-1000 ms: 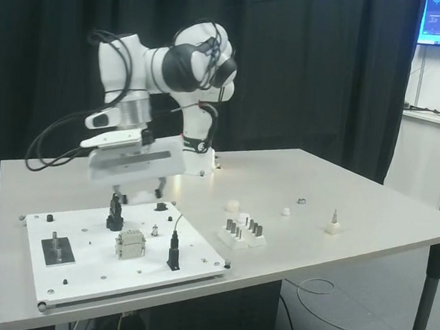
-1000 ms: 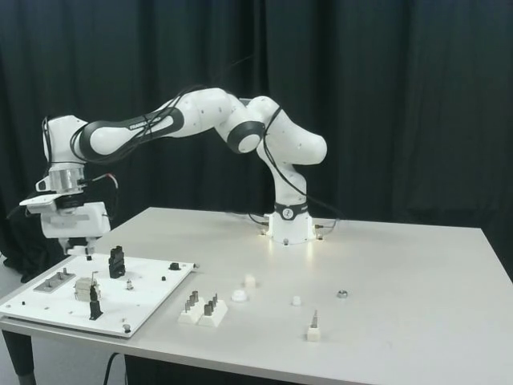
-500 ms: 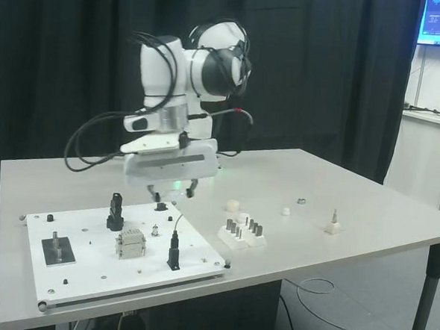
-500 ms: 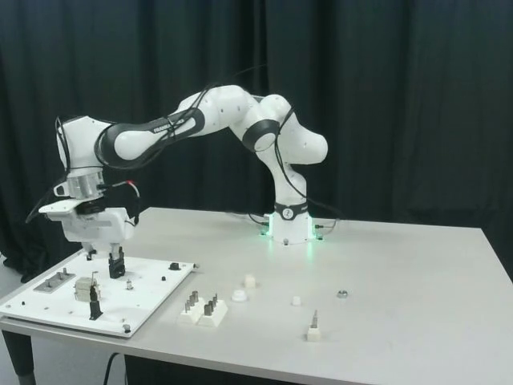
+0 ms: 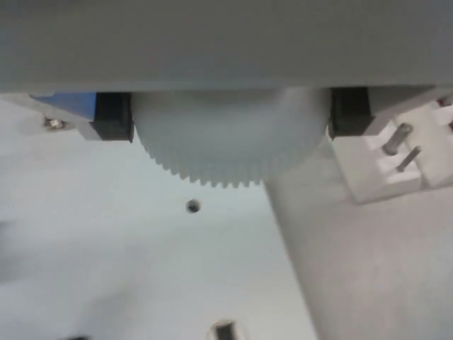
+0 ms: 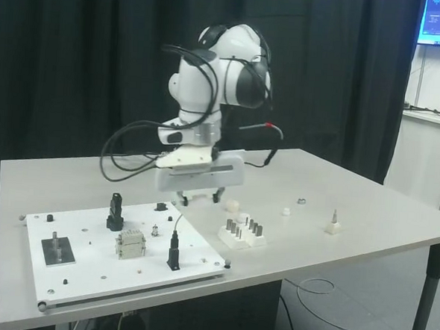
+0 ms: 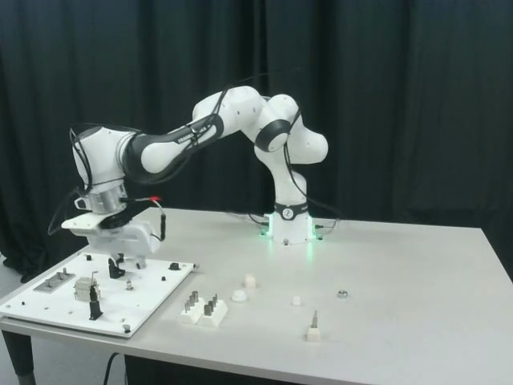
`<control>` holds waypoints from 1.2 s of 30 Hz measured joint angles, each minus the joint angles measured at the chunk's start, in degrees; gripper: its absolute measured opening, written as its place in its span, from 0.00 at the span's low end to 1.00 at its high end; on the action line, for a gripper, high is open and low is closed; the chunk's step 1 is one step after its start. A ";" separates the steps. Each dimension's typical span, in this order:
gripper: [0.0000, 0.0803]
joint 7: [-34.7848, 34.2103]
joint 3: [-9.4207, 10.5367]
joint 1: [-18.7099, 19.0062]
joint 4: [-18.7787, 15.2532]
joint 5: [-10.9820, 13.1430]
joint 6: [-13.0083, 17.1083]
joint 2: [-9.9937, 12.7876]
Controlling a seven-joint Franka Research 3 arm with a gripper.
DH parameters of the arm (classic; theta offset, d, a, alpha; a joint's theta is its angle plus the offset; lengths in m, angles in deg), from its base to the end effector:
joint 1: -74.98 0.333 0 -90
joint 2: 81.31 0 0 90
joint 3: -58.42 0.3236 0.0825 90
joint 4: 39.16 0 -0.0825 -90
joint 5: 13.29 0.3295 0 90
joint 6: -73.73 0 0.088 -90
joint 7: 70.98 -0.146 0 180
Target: Place large gear.
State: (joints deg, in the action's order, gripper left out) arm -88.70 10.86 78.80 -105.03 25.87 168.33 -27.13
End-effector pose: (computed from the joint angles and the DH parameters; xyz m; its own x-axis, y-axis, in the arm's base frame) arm 0.6336 -0.2566 0.2945 0.5143 -0.8390 -0.1777 -0.8479 -0.5285 0.0415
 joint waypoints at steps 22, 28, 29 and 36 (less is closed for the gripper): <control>0.74 -11.36 14.22 1.68 -14.66 -20.54 6.74 -9.05; 0.74 -12.94 19.04 0.48 -24.15 -25.29 14.24 -15.13; 0.74 -12.97 19.41 0.45 -25.81 -25.62 15.53 -16.13; 0.74 -12.97 20.10 0.93 -36.00 -26.22 23.66 -21.97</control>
State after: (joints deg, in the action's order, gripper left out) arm -101.67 30.96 79.73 -141.03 -0.35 191.99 -49.09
